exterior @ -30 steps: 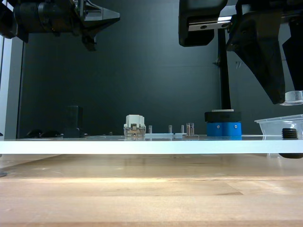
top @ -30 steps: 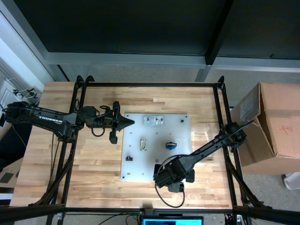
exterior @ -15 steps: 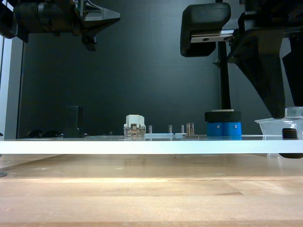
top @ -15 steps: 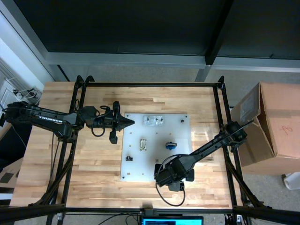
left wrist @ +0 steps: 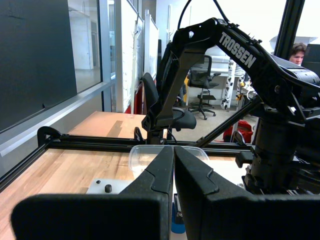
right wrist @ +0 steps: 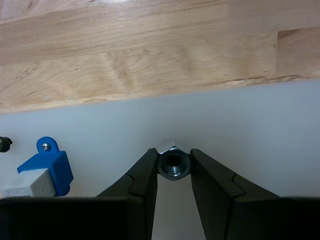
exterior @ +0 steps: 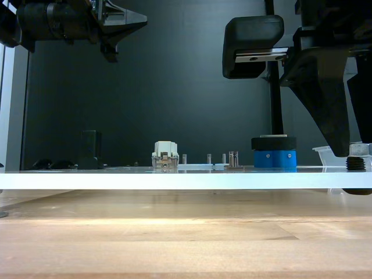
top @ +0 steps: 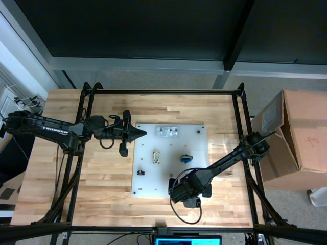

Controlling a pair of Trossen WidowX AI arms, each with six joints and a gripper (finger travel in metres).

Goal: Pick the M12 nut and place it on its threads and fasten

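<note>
In the right wrist view the small silver nut (right wrist: 173,165) sits pinched between my right gripper's fingers (right wrist: 145,175), bore facing the camera, above the white board (right wrist: 260,130). At table level the right gripper (exterior: 356,152) holds the nut (exterior: 360,150) right on top of the black ribbed stud (exterior: 358,164); I cannot tell whether it has caught the threads. From above, the right gripper (top: 178,188) hangs over the board's near edge and hides both nut and stud. My left gripper (top: 140,132) hovers shut and empty at the board's far left edge, high up (exterior: 139,22).
On the board stand a blue block (top: 186,158) (exterior: 274,154), a white connector (exterior: 165,157) and small silver posts (exterior: 233,158). A clear tray (exterior: 325,152) lies behind the stud. A cardboard box (top: 296,138) stands off the table's right side.
The right gripper has come straight down with the nut, from well above the stud to resting on its top. The left arm has not moved.
</note>
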